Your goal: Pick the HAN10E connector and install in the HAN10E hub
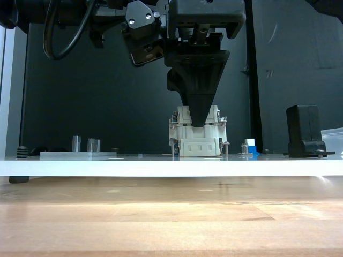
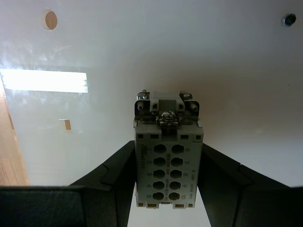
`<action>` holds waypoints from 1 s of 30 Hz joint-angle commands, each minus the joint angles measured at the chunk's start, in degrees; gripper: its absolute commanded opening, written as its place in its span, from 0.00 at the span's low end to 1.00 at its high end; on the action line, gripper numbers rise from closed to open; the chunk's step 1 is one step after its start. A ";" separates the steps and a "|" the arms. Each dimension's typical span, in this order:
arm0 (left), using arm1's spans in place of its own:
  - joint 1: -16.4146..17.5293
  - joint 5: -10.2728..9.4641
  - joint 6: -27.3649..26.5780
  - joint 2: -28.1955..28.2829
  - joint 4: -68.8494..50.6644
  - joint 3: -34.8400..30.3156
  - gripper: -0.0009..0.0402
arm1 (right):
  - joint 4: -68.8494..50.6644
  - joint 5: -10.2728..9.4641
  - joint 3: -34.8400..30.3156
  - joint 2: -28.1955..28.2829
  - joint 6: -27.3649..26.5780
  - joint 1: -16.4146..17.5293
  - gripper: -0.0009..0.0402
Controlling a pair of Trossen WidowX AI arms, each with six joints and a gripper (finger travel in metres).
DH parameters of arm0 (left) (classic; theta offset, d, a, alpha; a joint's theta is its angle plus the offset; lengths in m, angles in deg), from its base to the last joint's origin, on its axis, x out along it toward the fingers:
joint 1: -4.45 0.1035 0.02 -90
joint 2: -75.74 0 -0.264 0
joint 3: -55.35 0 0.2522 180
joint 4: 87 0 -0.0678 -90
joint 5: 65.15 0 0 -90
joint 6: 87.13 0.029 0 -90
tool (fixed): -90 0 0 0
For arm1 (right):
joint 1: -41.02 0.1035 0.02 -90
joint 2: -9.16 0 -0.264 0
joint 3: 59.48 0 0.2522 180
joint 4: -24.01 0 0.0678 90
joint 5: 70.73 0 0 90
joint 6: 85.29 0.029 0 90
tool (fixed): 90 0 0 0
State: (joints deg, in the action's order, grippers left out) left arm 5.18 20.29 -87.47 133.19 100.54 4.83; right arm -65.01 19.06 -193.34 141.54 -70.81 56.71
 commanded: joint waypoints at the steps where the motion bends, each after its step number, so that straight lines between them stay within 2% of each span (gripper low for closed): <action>1: 0.00 0.02 0.00 0.00 0.00 0.00 0.02 | -1.07 -1.27 -0.09 -0.63 0.04 0.13 0.29; 10: 0.00 0.02 0.00 0.00 0.00 0.00 0.02 | -2.54 -1.31 -0.09 -2.40 1.99 0.70 0.64; 16: 0.02 0.00 0.00 0.00 0.00 0.00 0.02 | -3.02 -0.76 -0.09 -4.61 3.30 0.98 0.81; 20: 0.00 0.02 0.00 0.00 0.00 0.00 0.02 | -3.82 0.81 -0.09 -6.58 4.37 1.20 0.87; 30: 0.02 0.02 0.02 0.00 0.00 0.00 0.02 | -4.42 1.29 -0.09 -11.76 4.57 1.29 0.88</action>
State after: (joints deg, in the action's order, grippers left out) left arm 5.18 20.29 -87.47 133.17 100.52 4.83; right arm -69.38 20.29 -193.36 130.50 -66.24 58.00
